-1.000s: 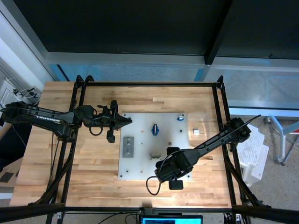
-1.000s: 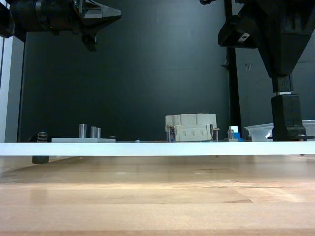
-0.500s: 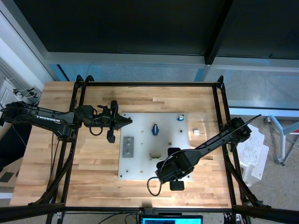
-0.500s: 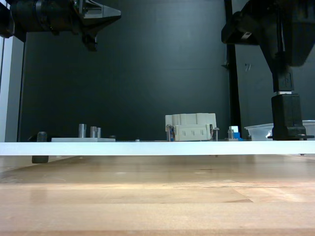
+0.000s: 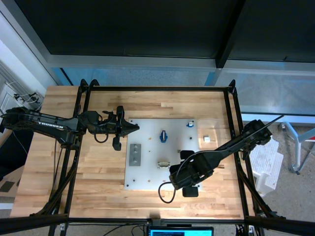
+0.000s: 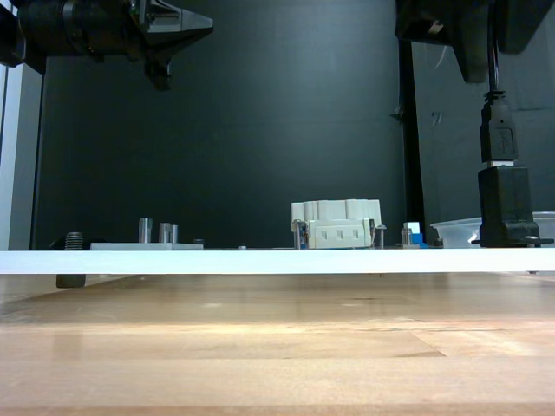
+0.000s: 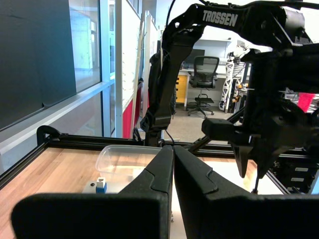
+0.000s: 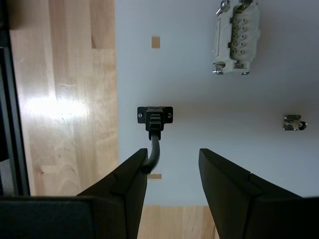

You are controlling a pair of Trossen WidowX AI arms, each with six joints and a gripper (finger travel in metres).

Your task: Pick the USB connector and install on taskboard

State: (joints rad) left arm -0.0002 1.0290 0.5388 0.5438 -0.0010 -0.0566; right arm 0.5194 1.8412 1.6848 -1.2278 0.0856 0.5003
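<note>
USB connector: 1 unit, black, standing upright in the small black socket near the taskboard's near right edge; its cable rises from it.
Right gripper: directly above the connector, clear of it, 2 fingers spread apart, holding nothing.
Silver multi-pin connector: on the board, just beyond the socket.
Grey metal block and blue fitting: on the board, farther off.
Left gripper: fingers pressed together, empty, raised at the board's far left corner.
</note>
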